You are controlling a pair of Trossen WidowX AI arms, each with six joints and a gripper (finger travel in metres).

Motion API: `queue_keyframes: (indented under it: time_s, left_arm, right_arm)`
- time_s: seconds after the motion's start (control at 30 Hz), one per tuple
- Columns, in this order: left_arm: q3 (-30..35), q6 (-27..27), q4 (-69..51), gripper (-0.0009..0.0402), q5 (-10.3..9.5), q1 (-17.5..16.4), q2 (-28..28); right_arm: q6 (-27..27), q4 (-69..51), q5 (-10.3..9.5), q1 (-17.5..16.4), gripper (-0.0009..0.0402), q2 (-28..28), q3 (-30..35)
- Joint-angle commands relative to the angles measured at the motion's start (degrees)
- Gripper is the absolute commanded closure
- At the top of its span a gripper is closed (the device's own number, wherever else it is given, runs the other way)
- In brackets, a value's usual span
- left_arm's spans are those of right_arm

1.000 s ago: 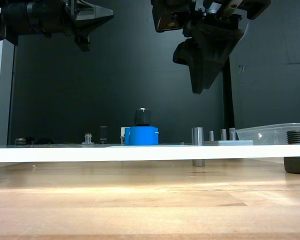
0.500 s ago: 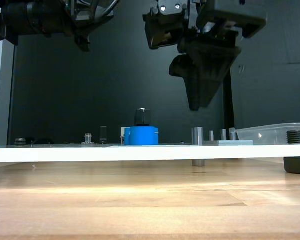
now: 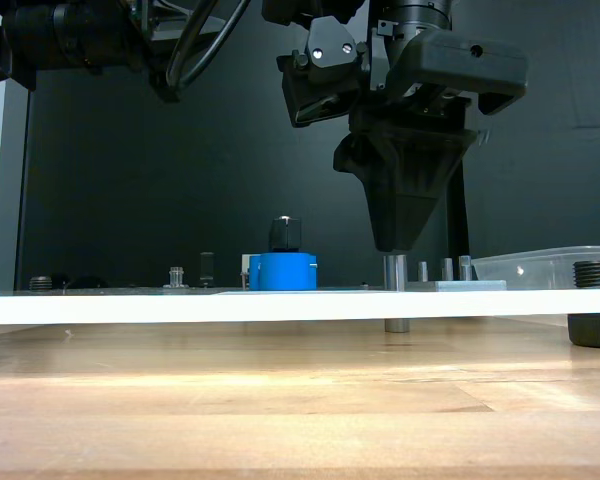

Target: Pick the 16mm cylinder and place it in the container

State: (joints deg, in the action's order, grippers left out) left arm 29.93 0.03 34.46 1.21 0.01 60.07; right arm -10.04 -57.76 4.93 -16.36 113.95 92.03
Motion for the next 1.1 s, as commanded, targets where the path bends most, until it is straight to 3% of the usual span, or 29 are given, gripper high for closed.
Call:
queue_keyframes:
  time_s: [0.03, 1.1]
  left_arm:
    - [0.02, 0.0, 0.0, 0.0393, 0.02, -0.02, 0.02]
    - [0.02, 0.0, 0.0, 0.0393, 0.02, -0.02, 0.02]
  right_arm:
    - [0.02, 0.33, 0.02, 0.02, 0.024, -0.04, -0.44]
    - [0.0, 4.26, -0.55, 0.13, 0.024, 1.66, -3.04]
